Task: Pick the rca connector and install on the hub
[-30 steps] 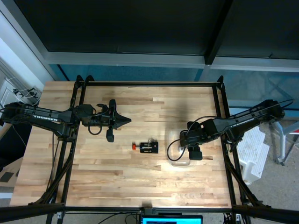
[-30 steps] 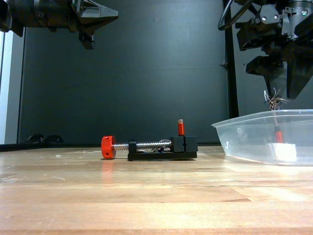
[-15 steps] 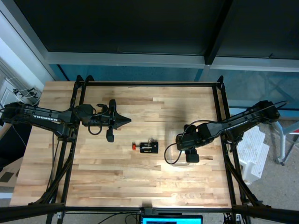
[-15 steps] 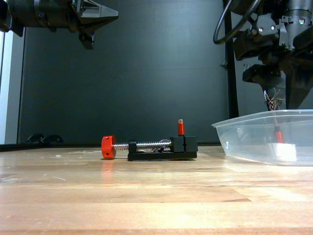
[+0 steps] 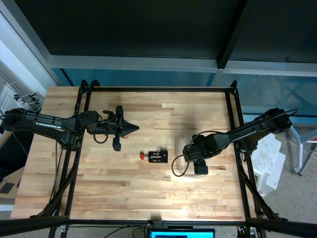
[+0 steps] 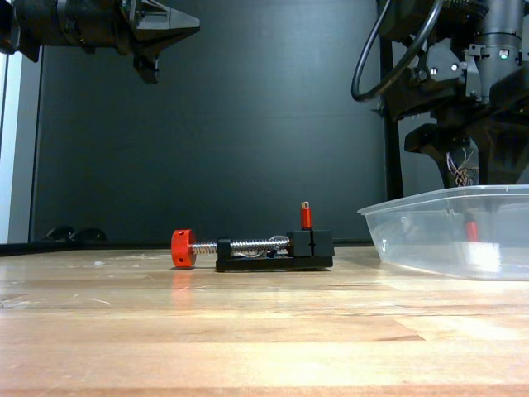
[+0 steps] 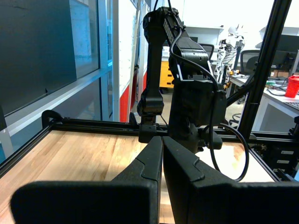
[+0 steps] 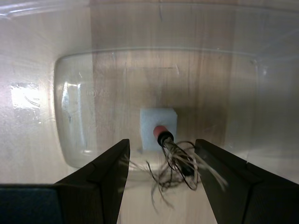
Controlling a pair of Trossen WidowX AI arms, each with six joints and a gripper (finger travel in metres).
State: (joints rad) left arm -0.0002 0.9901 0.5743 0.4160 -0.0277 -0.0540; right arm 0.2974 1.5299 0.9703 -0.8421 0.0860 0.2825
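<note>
The rca connector (image 8: pixel 163 136) stands in the clear tray (image 8: pixel 70 116), its red tip against a small white block (image 8: pixel 158 122). Loose wire strands (image 8: pixel 180 161) fray from its other end. Judged properties: very light, rigid in the body, smooth and liable to slip or tip. The strands are soft and give no grip. Take hold across the dark collar, clear of the strands. The block may lift with it.

The right end effector (image 8: pixel 160 148) hangs over the tray, fingers spread to either side of the connector, not touching.

The hub (image 5: pixel 157 157) lies on the counter (image 5: pixel 124 193), apart from the tray.

The left end effector (image 7: pixel 162 140) is parked high, fingers pressed together.
</note>
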